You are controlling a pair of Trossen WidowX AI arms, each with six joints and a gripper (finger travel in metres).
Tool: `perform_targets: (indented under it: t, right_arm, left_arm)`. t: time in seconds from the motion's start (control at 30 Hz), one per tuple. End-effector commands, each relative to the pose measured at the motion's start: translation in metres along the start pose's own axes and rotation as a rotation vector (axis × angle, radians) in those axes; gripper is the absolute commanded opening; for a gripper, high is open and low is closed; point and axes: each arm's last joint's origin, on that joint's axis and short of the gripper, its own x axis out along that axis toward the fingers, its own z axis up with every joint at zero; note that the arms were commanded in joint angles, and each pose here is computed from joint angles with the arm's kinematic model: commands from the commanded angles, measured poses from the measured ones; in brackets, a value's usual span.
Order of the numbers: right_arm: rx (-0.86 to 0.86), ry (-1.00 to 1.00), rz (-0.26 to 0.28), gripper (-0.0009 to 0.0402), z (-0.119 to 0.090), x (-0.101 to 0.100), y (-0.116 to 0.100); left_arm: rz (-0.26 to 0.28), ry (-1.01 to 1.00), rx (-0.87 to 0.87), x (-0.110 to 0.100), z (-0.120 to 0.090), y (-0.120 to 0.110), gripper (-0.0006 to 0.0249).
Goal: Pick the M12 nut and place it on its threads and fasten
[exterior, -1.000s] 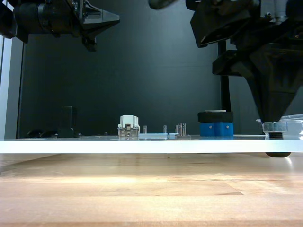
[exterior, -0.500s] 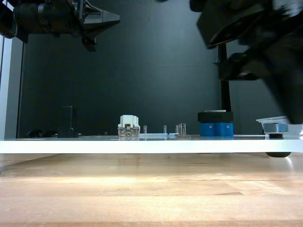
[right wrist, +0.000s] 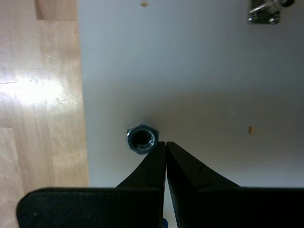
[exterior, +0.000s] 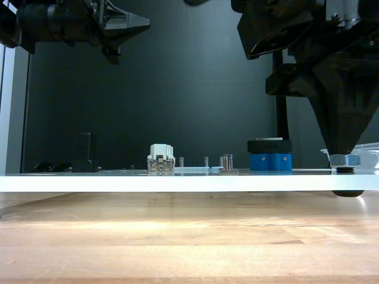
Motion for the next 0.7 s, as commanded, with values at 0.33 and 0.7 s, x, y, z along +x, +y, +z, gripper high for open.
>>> perform_targets:
  t: [0.33,0.7]
  right_arm:
    - [-0.027,0.106,0.178,0.0,-0.0044,-0.0027,0.0039]
    - [-0.001,-0.003,-0.049,0.0,-0.001,-0.0005,-0.0025]
  left_arm:
    - [0.0,0.0,0.0,0.0,0.0,0.0001,0.0]
    - [0.0,0.0,0.0,0.0,0.0,0.0001,0.0]
